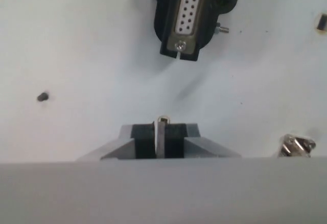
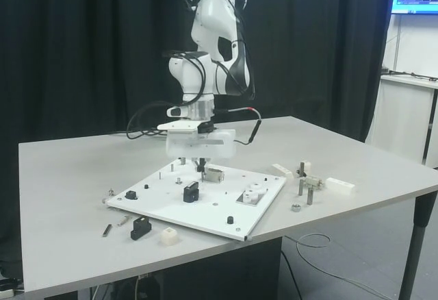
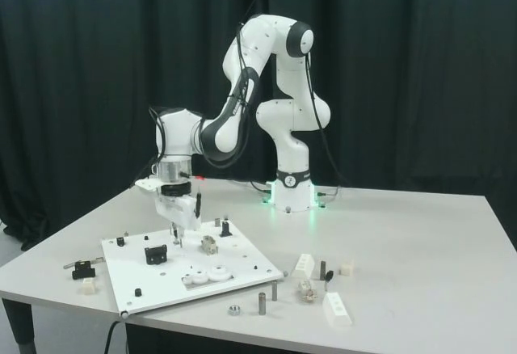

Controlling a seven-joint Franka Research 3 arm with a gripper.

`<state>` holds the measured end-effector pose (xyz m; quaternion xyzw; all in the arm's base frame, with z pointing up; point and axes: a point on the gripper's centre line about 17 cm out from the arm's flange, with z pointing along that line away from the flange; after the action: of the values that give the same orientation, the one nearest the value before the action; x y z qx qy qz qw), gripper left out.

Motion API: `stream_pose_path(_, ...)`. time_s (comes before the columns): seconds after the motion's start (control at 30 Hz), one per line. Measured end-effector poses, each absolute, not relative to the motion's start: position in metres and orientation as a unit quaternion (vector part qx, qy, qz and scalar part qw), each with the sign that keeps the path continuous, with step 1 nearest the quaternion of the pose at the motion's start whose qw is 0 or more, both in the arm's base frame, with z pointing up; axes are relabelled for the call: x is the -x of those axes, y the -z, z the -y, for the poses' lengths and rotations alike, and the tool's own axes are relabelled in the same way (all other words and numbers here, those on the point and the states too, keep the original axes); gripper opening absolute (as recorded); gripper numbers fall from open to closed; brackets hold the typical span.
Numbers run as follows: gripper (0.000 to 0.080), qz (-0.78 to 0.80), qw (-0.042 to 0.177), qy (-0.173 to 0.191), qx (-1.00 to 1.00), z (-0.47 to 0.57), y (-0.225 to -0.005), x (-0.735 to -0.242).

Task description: Place square peg 1.

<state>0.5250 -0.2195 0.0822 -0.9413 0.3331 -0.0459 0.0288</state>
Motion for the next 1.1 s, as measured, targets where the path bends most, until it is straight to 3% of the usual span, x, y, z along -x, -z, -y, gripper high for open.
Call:
stream_pose_path(0.4, 0.0036, -0.323, 0.034, 0.044, 0.945, 0.221, -0.100, -0.522)
stream_pose_path(1.1, 0.0035, -0.312, 0.036, 0.043, 0.948, 0.216, -0.108, -0.523)
